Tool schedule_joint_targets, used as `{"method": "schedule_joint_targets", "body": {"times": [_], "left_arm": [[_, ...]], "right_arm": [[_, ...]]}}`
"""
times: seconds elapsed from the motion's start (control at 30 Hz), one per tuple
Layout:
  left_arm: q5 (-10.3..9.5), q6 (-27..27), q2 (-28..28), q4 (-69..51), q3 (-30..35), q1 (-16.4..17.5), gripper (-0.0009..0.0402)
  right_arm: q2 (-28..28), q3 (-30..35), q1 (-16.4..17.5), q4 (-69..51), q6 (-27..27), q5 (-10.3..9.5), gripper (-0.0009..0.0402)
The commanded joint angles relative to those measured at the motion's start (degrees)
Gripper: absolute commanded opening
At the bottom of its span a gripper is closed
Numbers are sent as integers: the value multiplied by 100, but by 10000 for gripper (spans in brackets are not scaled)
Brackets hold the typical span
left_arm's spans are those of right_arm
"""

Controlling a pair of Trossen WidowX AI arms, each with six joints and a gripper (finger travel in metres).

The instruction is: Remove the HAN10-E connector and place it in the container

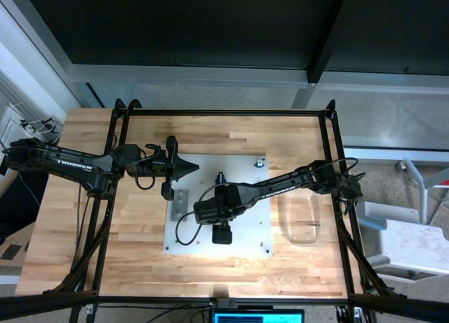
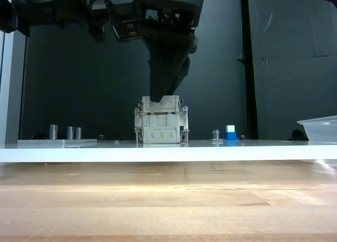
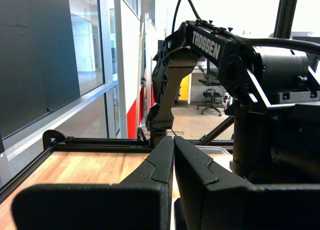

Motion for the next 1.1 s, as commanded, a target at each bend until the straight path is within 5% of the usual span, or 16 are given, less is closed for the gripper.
{"method": "schedule_joint_targets", "body": {"times": [0.03,0.3,0.83,1.1], "left_arm": [[0,2,2,-83,2,0,0],[0,2,2,-83,2,2,0],[0,2,2,-81,2,2,0],[0,2,2,-81,2,0,0]], "right_arm": [[39,-4,9,22,-2,-20,251],[57,-4,17,-4,-46,-17,212],[57,-24,42,-15,-221,22,-4],[15,-24,46,-20,-214,0,5]]}}
